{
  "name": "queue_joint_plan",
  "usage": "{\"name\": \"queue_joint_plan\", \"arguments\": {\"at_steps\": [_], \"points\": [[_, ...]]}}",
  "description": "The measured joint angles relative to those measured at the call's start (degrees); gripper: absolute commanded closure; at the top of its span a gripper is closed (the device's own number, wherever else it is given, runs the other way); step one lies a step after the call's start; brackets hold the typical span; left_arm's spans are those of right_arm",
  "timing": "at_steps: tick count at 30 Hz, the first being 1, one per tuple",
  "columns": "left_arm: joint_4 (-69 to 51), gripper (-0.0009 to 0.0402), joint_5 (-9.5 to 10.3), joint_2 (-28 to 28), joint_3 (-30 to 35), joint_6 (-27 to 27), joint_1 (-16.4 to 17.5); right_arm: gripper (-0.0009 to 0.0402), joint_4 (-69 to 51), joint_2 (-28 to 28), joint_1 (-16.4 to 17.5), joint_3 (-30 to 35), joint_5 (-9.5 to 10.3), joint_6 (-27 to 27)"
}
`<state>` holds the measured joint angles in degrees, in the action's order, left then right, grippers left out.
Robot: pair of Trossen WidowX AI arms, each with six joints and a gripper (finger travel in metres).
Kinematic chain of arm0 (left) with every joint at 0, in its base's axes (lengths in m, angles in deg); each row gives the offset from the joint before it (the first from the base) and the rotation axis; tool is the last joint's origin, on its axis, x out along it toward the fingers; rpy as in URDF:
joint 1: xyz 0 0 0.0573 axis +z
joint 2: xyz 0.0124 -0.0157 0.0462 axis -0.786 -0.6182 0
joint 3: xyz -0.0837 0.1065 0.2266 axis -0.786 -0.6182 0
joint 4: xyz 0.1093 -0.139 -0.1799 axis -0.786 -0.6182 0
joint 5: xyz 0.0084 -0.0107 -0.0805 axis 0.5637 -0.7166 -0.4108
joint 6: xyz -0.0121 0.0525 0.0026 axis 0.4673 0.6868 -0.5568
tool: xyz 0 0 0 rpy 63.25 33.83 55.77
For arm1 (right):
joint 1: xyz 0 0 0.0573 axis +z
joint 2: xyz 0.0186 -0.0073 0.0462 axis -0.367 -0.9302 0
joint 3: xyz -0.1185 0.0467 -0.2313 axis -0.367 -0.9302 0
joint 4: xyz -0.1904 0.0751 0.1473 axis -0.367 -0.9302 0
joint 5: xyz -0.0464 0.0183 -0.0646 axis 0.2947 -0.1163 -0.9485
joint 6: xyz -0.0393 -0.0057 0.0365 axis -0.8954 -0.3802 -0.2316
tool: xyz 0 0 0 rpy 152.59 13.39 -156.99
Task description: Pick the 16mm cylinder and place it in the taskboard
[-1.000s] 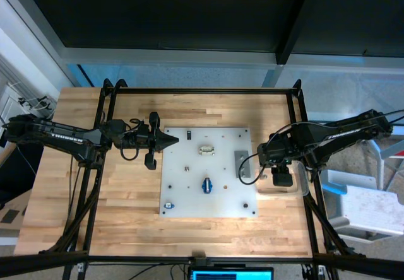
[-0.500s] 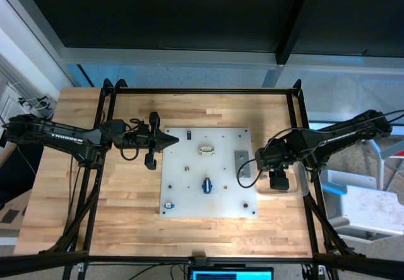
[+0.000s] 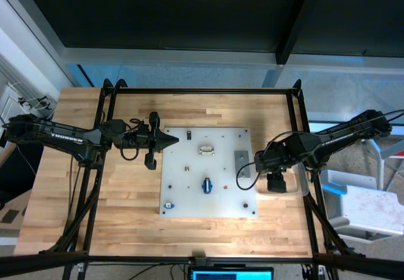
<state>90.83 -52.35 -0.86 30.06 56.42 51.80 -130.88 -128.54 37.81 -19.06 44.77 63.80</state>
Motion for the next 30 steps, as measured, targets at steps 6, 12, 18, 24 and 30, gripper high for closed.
{"name": "queue_joint_plan", "arguments": {"at_steps": [6,12,18,24,30], "points": [[0.0,0.0393,0.0,0.0,0.0,0.0,0.0,0.0215,2.0,-1.5,0.3,-1.4,-0.02,0.2],[0.0,0.0393,0.0,0.0,0.0,0.0,0.0,0.0215,3.9,-2.3,0.5,-2.8,-0.09,1.6],[0.0,0.0393,0.0,0.0,0.0,0.0,0.0,0.0223,5.2,-2.5,0.7,-3.8,-0.59,3.2],[0.0,0.0393,0.0,0.0,0.0,0.0,0.0,0.0232,7.3,-2.5,1.1,-5.3,-0.63,4.8],[0.0,0.0393,0.02,0.0,0.0,0.0,0.0,0.0236,10.6,-2.5,1.4,-7.8,-0.66,5.8]]}}
